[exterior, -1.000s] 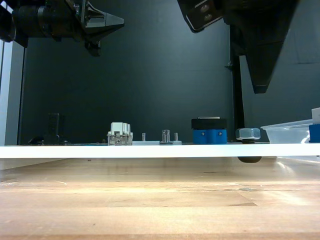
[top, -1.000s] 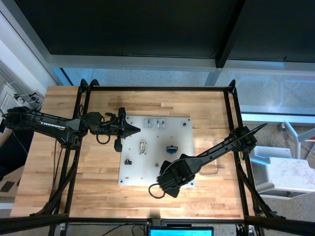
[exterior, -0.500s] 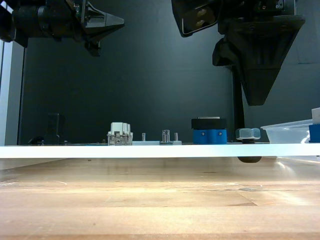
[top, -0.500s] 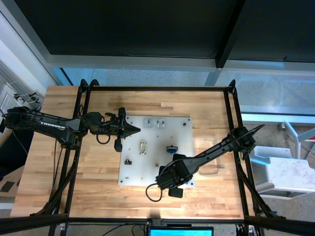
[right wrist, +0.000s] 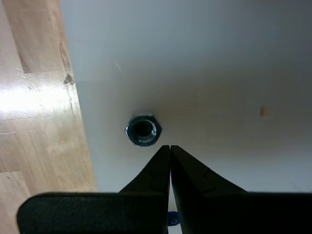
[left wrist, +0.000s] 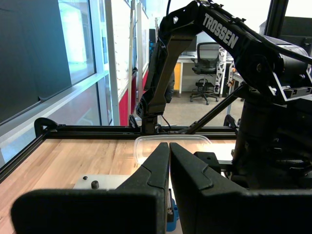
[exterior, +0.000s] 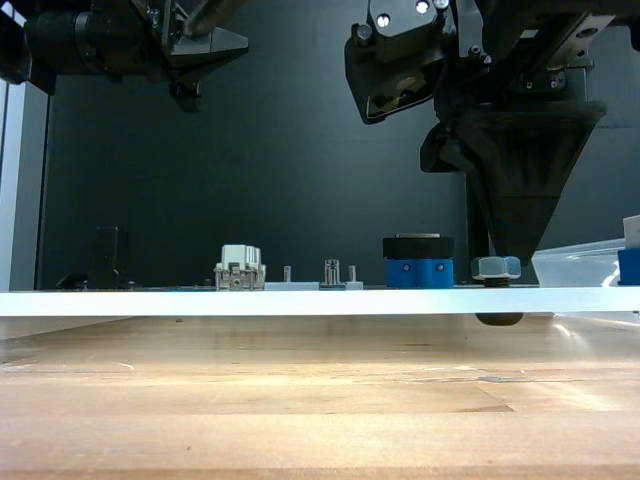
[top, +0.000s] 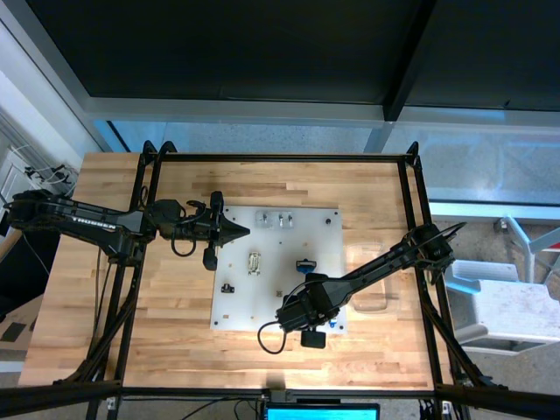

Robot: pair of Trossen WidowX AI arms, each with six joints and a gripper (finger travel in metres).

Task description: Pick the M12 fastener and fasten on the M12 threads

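Observation:
The small silver nut lies on the white board close to its edge, with its dark centre hole facing up. In the low view the nut sits on top of a short black stud, so it looks to be on its stud. My right gripper points straight down, shut with nothing in it, its tips just above and beside the nut. In the high view the right gripper hides the nut and stud. My left gripper hangs shut and bare over the board's far left edge.
A clear tray stands right of the board, behind the nut in the low view. A blue-and-black part, a white connector and small posts stand mid-board. Black frame rails run round the table.
The right gripper has come down toward the nut and shifted a little left over the board's near right edge. The left arm has not moved.

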